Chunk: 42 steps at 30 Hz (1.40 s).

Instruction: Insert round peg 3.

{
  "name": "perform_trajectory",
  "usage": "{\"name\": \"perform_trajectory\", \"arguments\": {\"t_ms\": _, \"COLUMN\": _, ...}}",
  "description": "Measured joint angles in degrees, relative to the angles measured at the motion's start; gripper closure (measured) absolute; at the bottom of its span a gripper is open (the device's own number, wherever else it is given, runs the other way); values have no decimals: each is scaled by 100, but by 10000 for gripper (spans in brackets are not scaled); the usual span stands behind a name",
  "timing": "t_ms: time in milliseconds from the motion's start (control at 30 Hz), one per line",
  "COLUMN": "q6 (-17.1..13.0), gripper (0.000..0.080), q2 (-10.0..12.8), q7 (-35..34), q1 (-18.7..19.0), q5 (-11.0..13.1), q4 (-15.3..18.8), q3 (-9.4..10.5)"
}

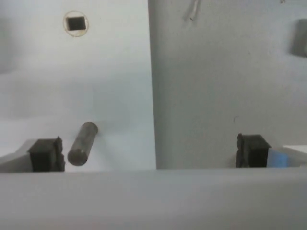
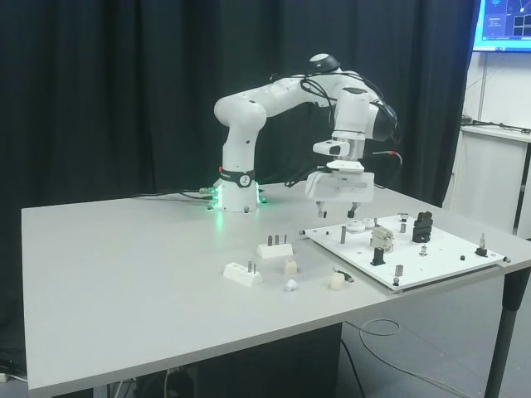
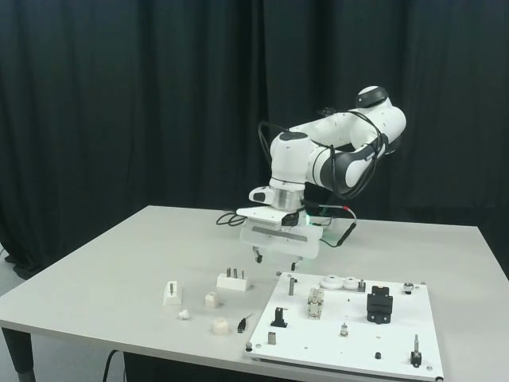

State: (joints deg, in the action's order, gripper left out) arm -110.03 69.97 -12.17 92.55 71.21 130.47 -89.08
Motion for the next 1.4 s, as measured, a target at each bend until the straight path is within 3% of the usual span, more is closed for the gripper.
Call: {"name": "perform_trajectory", "arguments": {"t_ms": 1400, "q6": 232, "gripper": 3, "q2": -4, "q7": 0, "q1": 93, "q5": 0, "q4": -52, "q3": -69}}
